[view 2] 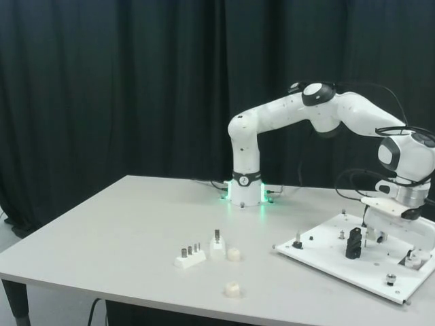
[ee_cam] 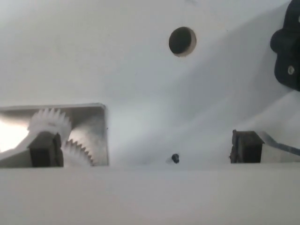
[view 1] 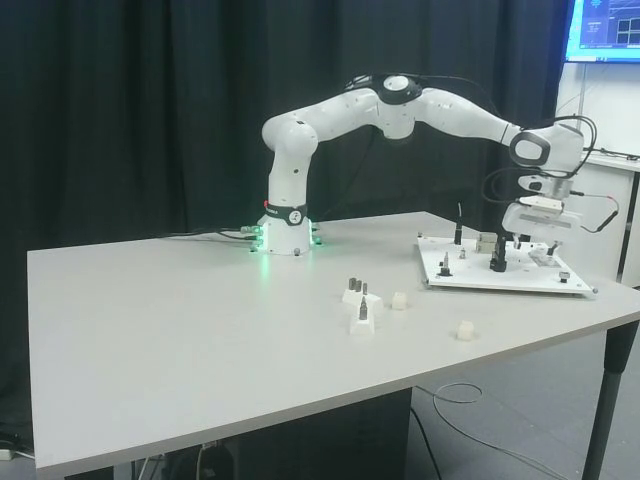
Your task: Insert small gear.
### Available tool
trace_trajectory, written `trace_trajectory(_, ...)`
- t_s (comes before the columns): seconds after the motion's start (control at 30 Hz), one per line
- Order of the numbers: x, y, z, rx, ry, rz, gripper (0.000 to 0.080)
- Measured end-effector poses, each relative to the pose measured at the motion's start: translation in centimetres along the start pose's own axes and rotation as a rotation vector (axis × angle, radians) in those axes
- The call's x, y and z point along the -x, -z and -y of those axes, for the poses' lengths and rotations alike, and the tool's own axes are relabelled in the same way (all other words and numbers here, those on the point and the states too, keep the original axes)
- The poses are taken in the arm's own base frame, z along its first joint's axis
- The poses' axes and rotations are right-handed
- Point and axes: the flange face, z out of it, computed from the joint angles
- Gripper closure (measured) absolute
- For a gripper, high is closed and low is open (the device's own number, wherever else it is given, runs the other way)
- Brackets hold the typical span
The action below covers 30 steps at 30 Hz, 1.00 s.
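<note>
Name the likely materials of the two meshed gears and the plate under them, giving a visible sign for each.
Gears: probably moulded plastic, matt white with crisp teeth. Plate beneath: seemingly bare metal, grey with a brushed sheen and a bright glare patch.

Smooth glossy white plastic shells cover the arm (view 1: 440,105). The grey desk (view 1: 180,320) looks matt and even. A smooth white board (view 2: 340,261) carries white toothed plastic gears (ee_cam: 49,122) on a shiny metal plate (ee_cam: 93,129). Behind hangs a black cloth curtain (view 2: 102,81).
</note>
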Motion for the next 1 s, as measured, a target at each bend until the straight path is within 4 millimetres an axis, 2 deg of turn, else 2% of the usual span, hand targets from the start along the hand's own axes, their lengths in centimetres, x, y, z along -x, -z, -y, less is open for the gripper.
trace_trajectory(0.43, 0.1, 2.8, -0.5, -0.010, 0.004, 0.012, 0.0003)
trace_trajectory(1.0, 0.8, 4.1, -1.1, -0.036, 0.025, 0.007, 0.0003)
